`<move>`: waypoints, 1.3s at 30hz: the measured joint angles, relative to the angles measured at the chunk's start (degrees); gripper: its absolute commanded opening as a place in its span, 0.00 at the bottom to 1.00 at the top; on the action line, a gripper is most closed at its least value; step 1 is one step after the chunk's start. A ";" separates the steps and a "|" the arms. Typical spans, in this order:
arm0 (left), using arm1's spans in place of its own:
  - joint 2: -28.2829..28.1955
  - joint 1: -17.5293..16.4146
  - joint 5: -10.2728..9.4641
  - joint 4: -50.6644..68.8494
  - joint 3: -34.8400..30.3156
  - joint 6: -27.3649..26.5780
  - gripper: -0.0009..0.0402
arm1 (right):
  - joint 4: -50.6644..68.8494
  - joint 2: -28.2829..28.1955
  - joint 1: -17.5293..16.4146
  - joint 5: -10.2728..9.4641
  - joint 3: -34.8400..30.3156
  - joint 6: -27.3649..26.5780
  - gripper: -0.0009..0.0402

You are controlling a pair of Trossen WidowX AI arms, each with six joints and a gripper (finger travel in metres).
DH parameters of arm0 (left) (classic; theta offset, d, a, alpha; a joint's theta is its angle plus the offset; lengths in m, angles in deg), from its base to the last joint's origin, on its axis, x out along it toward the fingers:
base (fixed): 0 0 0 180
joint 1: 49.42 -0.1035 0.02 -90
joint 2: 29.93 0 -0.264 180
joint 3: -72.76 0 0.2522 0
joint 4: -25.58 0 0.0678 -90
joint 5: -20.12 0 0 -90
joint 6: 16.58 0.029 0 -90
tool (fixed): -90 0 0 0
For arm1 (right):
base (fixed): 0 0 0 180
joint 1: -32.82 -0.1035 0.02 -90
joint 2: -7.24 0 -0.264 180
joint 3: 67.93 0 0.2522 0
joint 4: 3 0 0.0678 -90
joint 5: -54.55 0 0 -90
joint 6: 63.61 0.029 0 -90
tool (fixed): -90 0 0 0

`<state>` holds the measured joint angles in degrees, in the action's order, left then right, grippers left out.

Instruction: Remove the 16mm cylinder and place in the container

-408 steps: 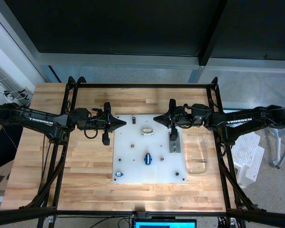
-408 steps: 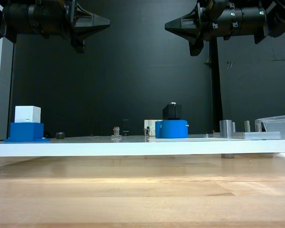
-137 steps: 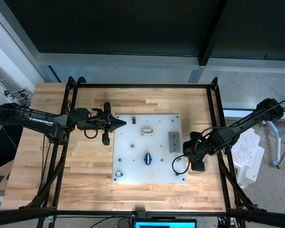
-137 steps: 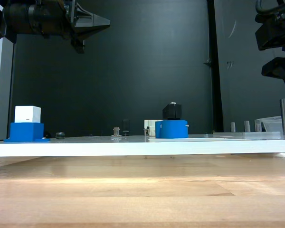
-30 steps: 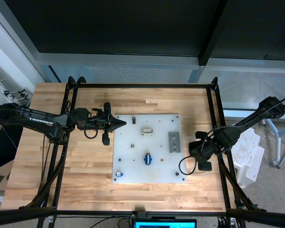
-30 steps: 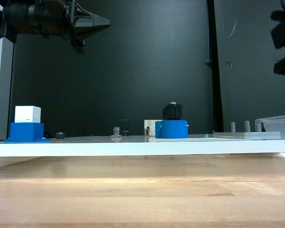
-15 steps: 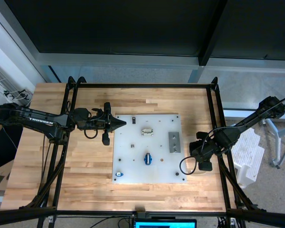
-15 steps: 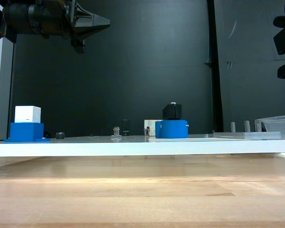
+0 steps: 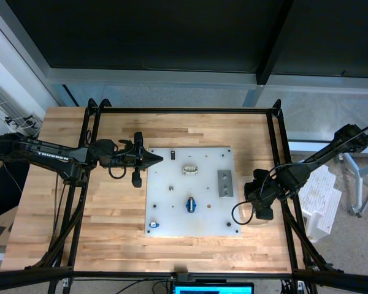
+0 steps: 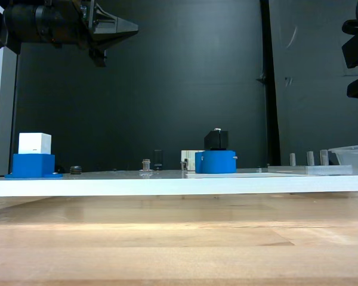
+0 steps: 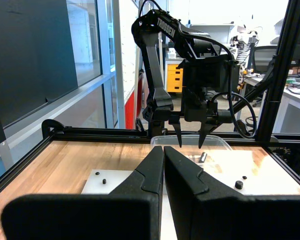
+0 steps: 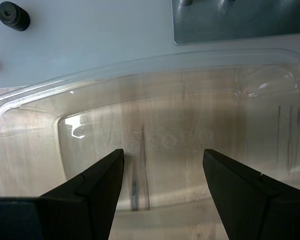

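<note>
In the left wrist view a small grey cylinder [image 11: 202, 157] lies inside the clear container [image 11: 217, 141]. My right gripper [image 11: 190, 145] hangs just above it, fingers pointing down. The right wrist view shows that gripper [image 12: 162, 192] open and empty over the container's floor [image 12: 190, 125]; the cylinder is not seen there. From above, the right gripper [image 9: 259, 202] covers most of the container, right of the white board [image 9: 172, 208]. My left gripper [image 9: 153, 158] is shut, raised off the board's left edge.
On the board stand a grey metal block [image 9: 225, 183] with thin pegs [image 10: 310, 158], a blue fitting [image 9: 191, 205] and a white cube on a blue base [image 10: 34, 156]. A black frame [image 9: 184, 111] rims the wooden table.
4.6 s ago the right gripper held the cylinder upright near the board's right edge; now it is open and empty over the container. It barely moved in the last second. The left arm stayed still.
</note>
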<state>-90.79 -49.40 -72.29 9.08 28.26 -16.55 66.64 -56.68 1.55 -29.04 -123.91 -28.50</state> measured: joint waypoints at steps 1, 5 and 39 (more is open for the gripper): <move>0.00 0.00 0.00 0.02 -0.02 0.02 0.02 | -0.02 0.00 0.02 0.02 0.00 0.00 0.55; 0.00 0.00 -0.02 0.02 -0.02 0.02 0.02 | -0.02 0.00 0.02 0.02 0.00 0.02 0.56; 0.00 0.00 0.00 0.02 -0.02 0.00 0.02 | -48.72 1.84 24.46 2.78 -0.81 -30.58 0.02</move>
<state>-90.79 -49.40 -72.29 9.10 28.24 -16.55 17.92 -54.85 26.01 -26.26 -124.72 -59.08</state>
